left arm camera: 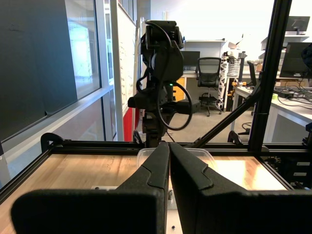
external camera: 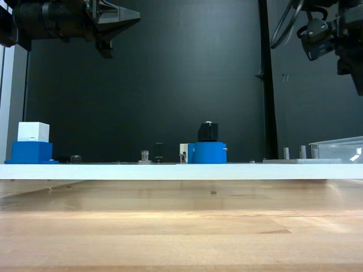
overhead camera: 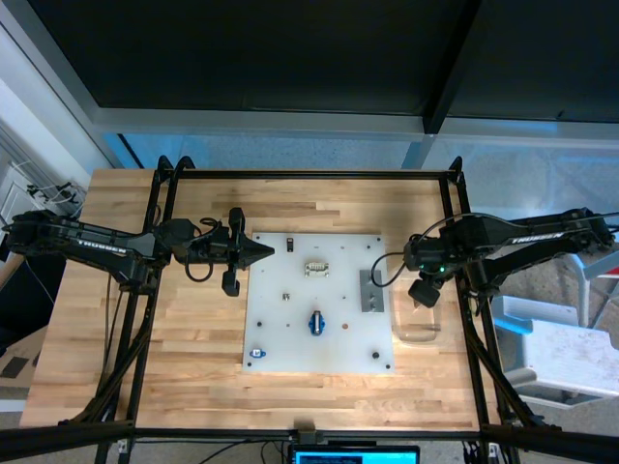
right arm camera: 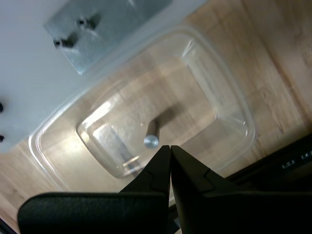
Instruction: Pick the 16mm cylinder and place it in the taskboard
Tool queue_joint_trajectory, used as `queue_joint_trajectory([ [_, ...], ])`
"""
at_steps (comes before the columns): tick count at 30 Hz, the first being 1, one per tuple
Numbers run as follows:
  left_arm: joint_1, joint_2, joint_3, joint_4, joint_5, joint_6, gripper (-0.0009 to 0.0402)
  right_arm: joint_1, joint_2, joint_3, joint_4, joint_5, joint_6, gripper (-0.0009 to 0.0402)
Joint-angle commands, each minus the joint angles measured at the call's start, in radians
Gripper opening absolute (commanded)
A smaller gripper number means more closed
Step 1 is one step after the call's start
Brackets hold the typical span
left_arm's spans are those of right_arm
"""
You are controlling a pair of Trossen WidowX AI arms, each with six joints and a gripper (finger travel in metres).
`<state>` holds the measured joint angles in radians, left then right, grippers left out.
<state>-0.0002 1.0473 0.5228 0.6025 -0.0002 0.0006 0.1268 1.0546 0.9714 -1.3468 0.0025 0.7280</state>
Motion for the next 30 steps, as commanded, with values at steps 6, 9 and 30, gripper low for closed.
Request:
queue_joint_trajectory([
  [6, 0.0, 0.0, 0.0, 0.0, 0.0, 0.0, 0.0, 0.042, 0.004, -0.048, 0.003, -0.013, 0.041, 0.0001],
  [9, 0.0, 0.0, 0.0, 0.0, 0.0, 0.0, 0.0, 0.048, 0.004, -0.066, 0.028, -0.04, 0.042, 0.0008],
  [30, 0.0, 0.0, 0.0, 0.0, 0.0, 0.0, 0.0, 0.091, 0.053, -0.084, 0.04, 0.002, 0.107, 0.0164],
])
